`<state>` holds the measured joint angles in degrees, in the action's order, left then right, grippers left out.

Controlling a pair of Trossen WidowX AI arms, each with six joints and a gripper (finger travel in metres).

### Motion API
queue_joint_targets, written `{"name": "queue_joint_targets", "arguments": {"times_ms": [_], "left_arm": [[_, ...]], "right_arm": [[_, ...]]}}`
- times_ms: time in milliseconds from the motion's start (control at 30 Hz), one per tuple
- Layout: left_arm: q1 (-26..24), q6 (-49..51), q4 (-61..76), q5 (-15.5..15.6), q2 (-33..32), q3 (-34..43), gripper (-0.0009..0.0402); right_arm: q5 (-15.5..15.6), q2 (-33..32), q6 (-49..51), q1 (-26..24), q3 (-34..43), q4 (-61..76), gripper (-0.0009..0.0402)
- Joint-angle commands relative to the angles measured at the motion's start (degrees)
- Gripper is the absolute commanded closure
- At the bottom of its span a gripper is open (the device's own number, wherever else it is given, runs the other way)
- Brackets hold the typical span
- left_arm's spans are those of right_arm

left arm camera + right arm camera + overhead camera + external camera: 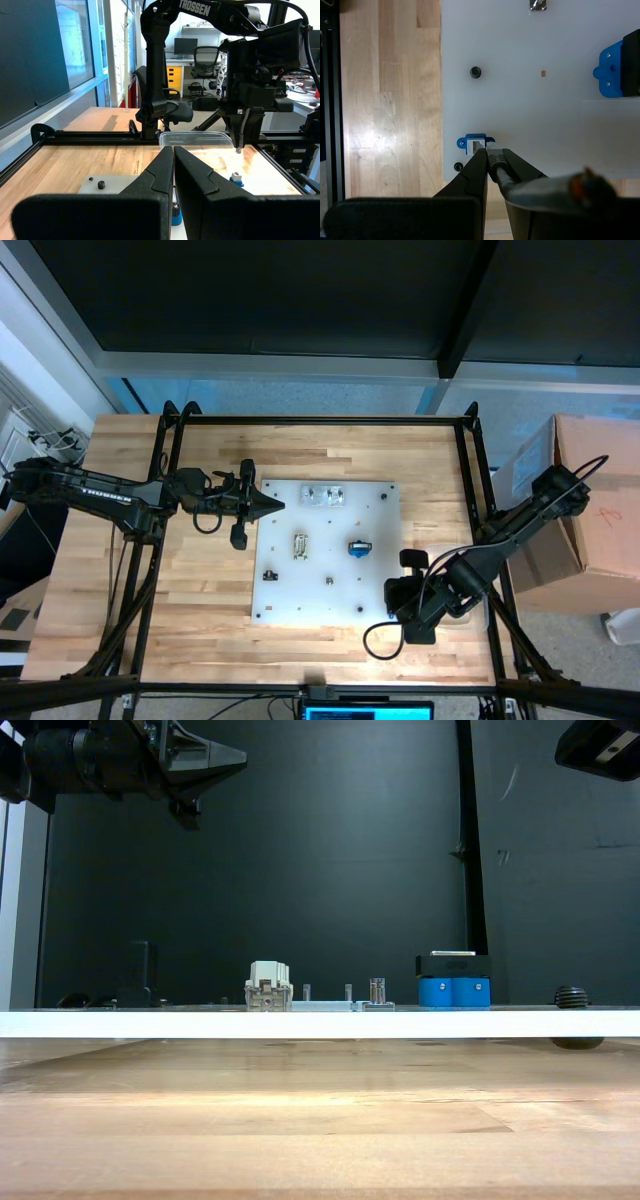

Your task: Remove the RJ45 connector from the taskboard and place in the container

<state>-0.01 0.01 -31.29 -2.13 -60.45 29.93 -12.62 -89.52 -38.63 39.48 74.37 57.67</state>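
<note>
Right gripper (493,152) clamped on black-booted, clear-tipped RJ45 connector (495,162), held clear above small blue socket (475,144) on flat white taskboard (545,115) (tip just beside it). Left gripper (277,505) high over board's left edge, jaws closed, empty.

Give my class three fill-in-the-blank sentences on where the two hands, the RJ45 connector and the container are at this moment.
1. The right hand, shut on the RJ45 connector, holds it close to its ___ seat on the taskboard.
2. The left hand, shut, hovers high above the taskboard's ___ edge.
3. The container stands off the taskboard, on the ___ arm's side.
Missing words: blue; left; right.
</note>
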Motion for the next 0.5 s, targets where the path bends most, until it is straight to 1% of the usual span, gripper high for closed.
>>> {"name": "queue_joint_targets", "arguments": {"times_ms": [33, 267, 500], "left_arm": [[0.0, 0.0, 0.0, 0.0, 0.0, 0.0, 0.0393], [0.0, 0.0, 0.0, 0.0, 0.0, 0.0, 0.0393], [0.0, 0.0, 0.0, 0.0, 0.0, 0.0, 0.0393]], "right_arm": [[0.1, 0.3, 0.1, 0.0, -0.7, 0.0, 0.0393], [-0.1, 1.9, 0.1, 0.0, -1.8, 0.2, 0.0393], [0.0, 4.7, 0.0, 0.2, -4.9, 0.2, 0.0392]]}}
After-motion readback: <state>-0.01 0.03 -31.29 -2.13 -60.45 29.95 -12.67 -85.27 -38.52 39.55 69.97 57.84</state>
